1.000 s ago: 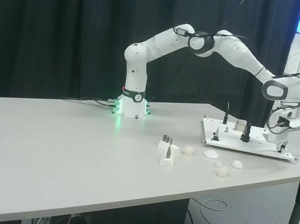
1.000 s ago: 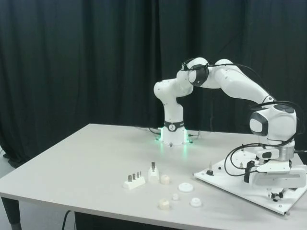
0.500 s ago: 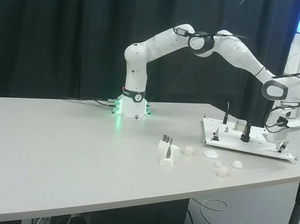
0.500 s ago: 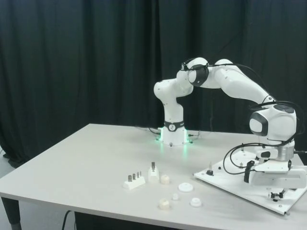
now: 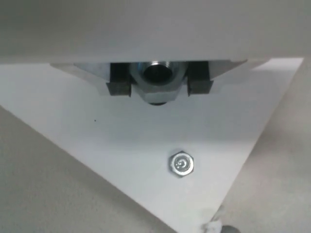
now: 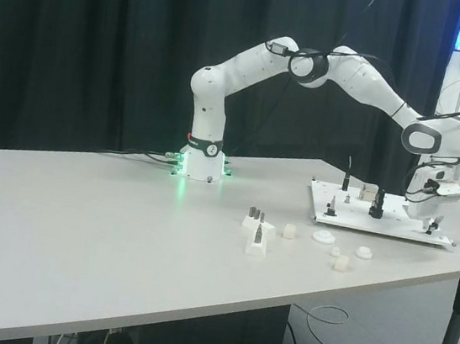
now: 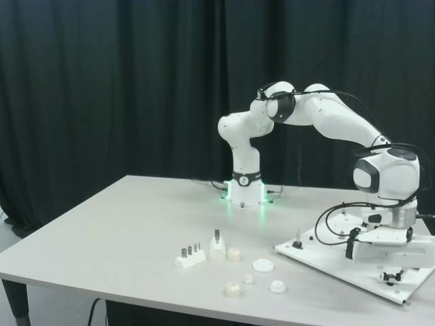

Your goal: Insert bolt 4.

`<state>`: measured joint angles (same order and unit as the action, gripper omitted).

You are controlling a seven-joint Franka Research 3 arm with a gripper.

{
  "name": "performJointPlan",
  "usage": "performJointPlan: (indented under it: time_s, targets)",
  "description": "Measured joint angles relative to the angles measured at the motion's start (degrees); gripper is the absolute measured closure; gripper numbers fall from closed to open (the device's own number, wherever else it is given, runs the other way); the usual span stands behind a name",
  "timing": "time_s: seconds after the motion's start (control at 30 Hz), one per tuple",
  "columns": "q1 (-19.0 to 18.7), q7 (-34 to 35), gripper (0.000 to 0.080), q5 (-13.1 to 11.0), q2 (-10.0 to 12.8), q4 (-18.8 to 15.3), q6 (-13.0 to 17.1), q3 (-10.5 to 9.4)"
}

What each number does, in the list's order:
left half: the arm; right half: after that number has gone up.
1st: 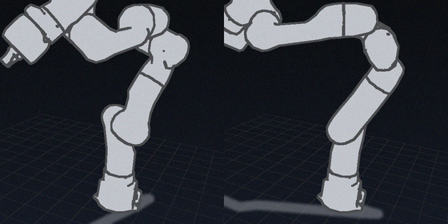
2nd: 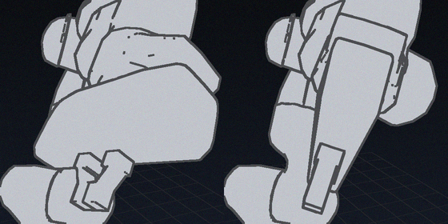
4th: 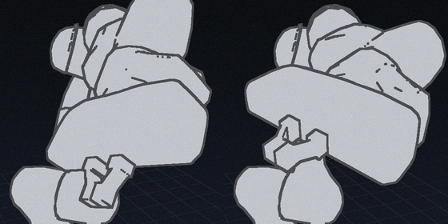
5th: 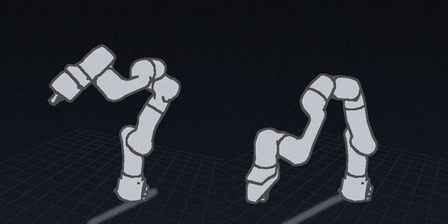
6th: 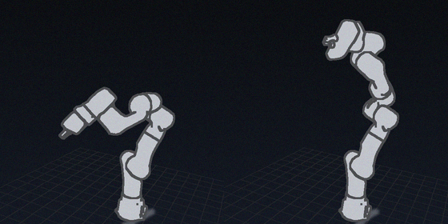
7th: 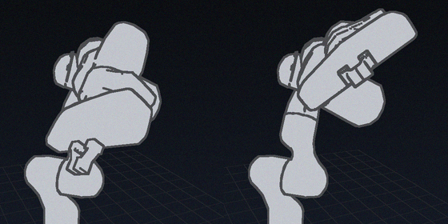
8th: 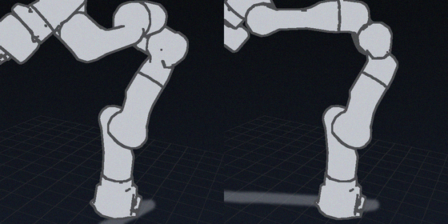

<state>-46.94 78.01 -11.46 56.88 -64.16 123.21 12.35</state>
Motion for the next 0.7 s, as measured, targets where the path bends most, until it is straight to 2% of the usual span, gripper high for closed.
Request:
performJointPlan:
  time_s: [0.37,0.7]
  targets:
    - [0.15,6.52,0.0557,-0.72,0.01,0.0,-0.01,0.0]
    - [0.5,7.87,0.0557,-1.87,0.01,0.04,-0.19,0.0]
